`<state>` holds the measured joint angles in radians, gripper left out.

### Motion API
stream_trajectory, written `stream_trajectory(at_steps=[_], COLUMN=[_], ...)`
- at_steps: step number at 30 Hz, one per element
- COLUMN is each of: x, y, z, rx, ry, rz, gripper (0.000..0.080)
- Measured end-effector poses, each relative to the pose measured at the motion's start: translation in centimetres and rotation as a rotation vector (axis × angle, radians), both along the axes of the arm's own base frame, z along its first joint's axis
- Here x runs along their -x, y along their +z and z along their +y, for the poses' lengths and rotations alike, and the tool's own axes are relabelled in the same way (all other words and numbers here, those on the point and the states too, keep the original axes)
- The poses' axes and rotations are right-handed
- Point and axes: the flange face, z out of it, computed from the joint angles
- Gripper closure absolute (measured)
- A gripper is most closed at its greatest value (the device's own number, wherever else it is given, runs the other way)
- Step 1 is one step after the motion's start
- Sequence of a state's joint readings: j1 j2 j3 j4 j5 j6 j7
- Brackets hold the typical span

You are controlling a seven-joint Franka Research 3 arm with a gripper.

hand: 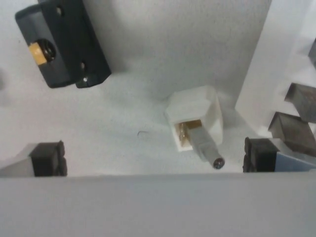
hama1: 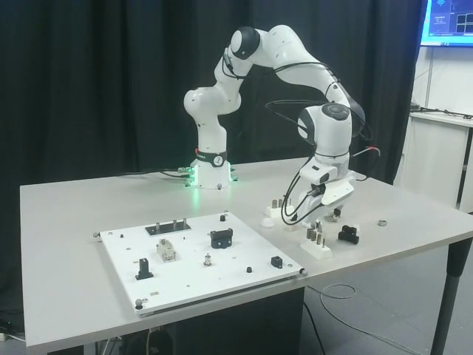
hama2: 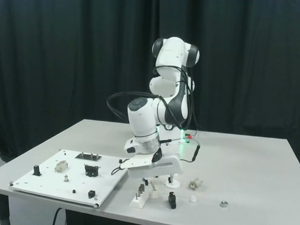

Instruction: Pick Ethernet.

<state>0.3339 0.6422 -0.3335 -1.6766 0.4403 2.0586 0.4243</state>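
Note:
In the wrist view, the Ethernet piece (hand: pixel 195 123), a small white block with a grey plug sticking out of it, lies on the grey table. My gripper (hand: pixel 153 157) hangs open above it, with nothing between the black fingertips (hand: pixel 47 158). The piece sits in the gap between the fingers, closer to one of them. In the first room view the gripper (hama1: pixel 323 214) points down near the table's front right part. In the second room view the gripper (hama2: pixel 150 181) is low over a cluster of small parts.
A black part (hand: pixel 61 42) lies close by on the table. A white holder (hand: pixel 296 103) with grey pegs stands right beside one finger. A white board (hama1: pixel 196 262) with mounted parts lies further off. A small ring (hama1: pixel 383 221) and a black part (hama1: pixel 349 234) rest near the table's edge.

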Motion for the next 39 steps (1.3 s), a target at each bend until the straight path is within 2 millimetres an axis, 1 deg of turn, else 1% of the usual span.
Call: stream_trajectory(at_steps=[22,39], x=[-0.1,0.0], y=[-0.5,-1.4], z=[0.4,0.5], rx=[0.002,0.007], ry=[0.005,0.006], rz=[-0.006,-0.004], gripper=[0.0003,0.0003])
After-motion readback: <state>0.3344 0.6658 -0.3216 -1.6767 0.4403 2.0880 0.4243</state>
